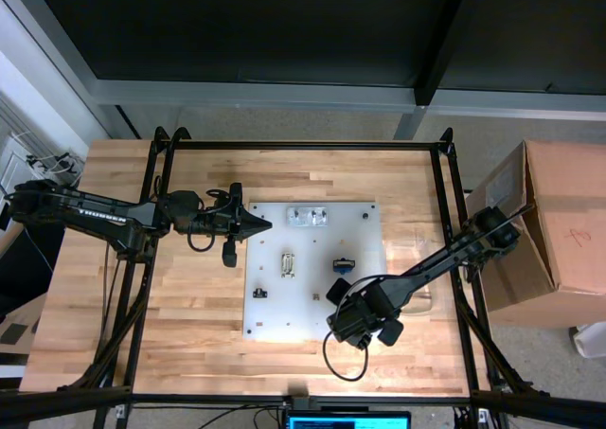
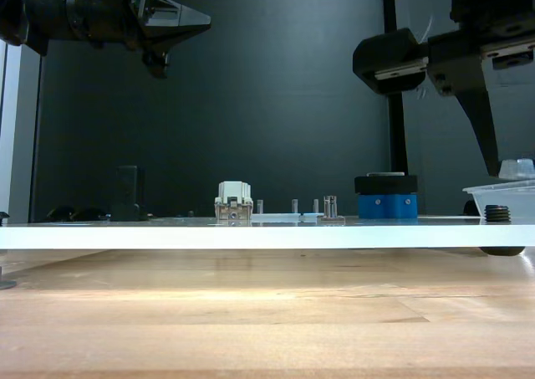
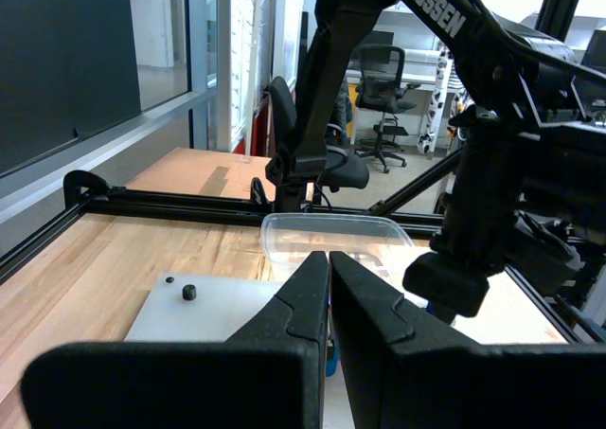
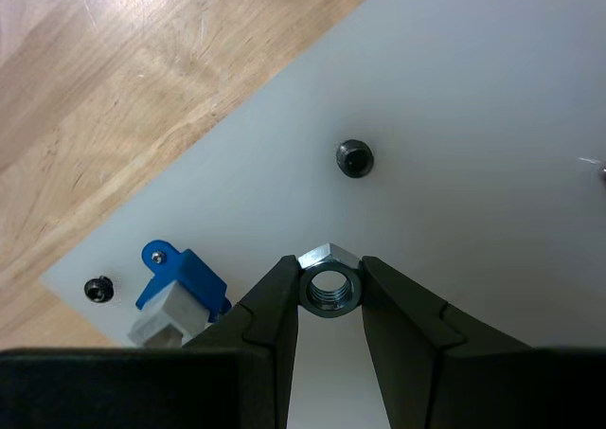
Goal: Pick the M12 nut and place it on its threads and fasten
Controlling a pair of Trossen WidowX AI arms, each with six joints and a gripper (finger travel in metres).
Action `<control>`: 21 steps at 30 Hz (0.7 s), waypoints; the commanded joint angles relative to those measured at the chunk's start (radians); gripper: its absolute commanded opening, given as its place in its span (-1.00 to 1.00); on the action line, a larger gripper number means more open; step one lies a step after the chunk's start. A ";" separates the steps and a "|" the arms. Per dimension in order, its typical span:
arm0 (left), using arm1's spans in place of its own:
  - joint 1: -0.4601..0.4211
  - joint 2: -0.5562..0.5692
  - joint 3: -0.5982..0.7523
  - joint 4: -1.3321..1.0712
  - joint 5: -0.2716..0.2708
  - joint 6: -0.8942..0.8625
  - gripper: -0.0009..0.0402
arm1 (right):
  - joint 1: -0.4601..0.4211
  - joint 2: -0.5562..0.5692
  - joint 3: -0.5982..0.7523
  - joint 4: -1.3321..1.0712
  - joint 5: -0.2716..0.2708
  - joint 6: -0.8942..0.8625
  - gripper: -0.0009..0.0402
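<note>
The right claw (image 4: pixel 329 276) was clenched on the nut (image 4: pixel 327 257), pinching the small silver ring between the very tips of its two fingers, hole facing down toward the white board (image 4: pixel 473 116). It hung in the air, clear of its stud (image 4: pixel 354 158), which stood bare a little way off with nothing on it. A blue block (image 4: pixel 175 270) sat near the board's edge to one side.

To my eye the grip was the weak point. With so little finger on the nut, it could twist or slip out on the way down. If it met the ribs tilted or off-centre, it would likely jam crooked rather than start turning.

The left claw (image 3: pixel 329 292) hung high over the far left edge of the board, fingers pressed together on nothing.

From above, the right arm covered both nut and stud. From table (image 1: pixel 189 306) height I could not pick out the nut at all, and the stud stood in front of the clear tray (image 2: pixel 501 193). How high the nut hung above the board I couldn't judge.
</note>
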State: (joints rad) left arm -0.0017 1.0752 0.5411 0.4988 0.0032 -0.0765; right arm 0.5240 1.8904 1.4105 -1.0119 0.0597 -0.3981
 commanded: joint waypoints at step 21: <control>0.000 0.000 0.000 0.000 0.000 0.000 -0.96 | 0.004 0.050 -0.010 0.065 0.000 0.000 -0.94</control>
State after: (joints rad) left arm -0.0017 1.0748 0.5411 0.4988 0.0032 -0.0765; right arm 0.5282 1.9404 1.4021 -0.9470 0.0593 -0.3981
